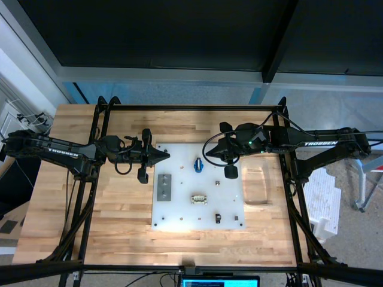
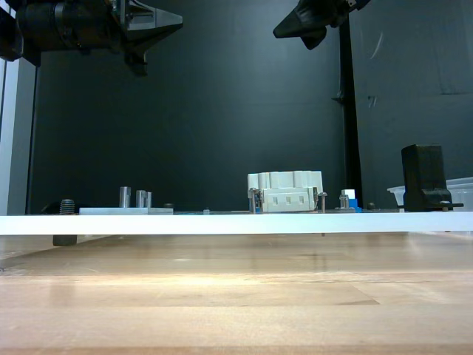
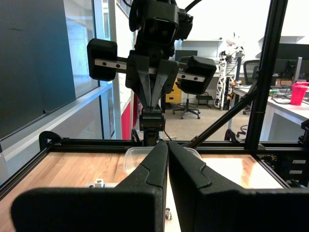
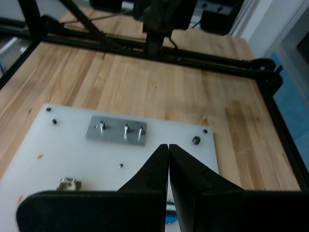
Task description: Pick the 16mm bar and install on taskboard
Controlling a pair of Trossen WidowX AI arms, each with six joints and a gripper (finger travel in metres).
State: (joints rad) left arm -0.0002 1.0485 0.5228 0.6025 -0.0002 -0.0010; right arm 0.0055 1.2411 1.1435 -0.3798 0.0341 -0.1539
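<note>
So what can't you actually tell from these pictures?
- 16mm bar: too small to pick out in any view.
- Left gripper, over the taskboard's far-left corner, and right gripper, near the blue knob: both shut, and the low view's top edge partly crops them.
- Clear tray: contents unreadable in the high view.

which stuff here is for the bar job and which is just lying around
Job: taskboard; left gripper, shut, above its far-left corner; right gripper, shut, above its far half; 16mm bar, cannot spot.
Not needed: blue knob, grey block, connector, clear tray.
</note>
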